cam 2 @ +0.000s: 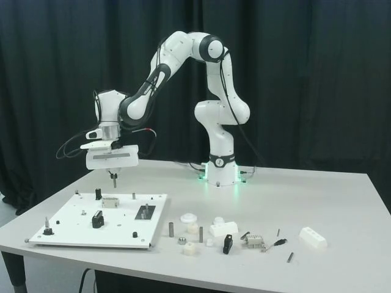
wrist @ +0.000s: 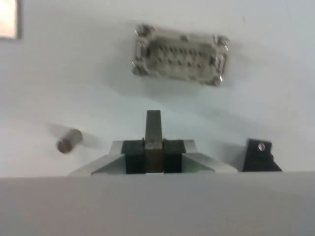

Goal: Place square peg 3.

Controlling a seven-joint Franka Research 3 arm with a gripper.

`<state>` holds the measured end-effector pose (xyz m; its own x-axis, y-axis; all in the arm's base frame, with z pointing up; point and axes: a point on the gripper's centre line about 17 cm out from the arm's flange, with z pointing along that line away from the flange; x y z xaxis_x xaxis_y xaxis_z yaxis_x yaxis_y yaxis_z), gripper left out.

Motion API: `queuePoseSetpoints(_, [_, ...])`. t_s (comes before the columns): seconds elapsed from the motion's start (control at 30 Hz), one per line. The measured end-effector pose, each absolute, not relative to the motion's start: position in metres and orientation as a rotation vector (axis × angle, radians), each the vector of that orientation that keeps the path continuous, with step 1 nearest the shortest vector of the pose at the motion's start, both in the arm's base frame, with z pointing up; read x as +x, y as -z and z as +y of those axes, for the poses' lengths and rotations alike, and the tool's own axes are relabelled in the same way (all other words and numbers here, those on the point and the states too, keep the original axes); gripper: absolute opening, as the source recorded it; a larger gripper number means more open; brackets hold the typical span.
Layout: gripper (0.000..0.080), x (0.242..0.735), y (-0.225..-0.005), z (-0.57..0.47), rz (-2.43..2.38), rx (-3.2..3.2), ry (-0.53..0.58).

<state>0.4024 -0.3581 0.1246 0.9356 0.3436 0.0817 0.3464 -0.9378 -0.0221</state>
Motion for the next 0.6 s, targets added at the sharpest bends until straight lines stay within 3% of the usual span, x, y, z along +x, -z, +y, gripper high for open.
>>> queuePoseSetpoints(0.6, [0.0072, 0.447, -0.142, -0.262, -0.590, -2.949, 0.126])
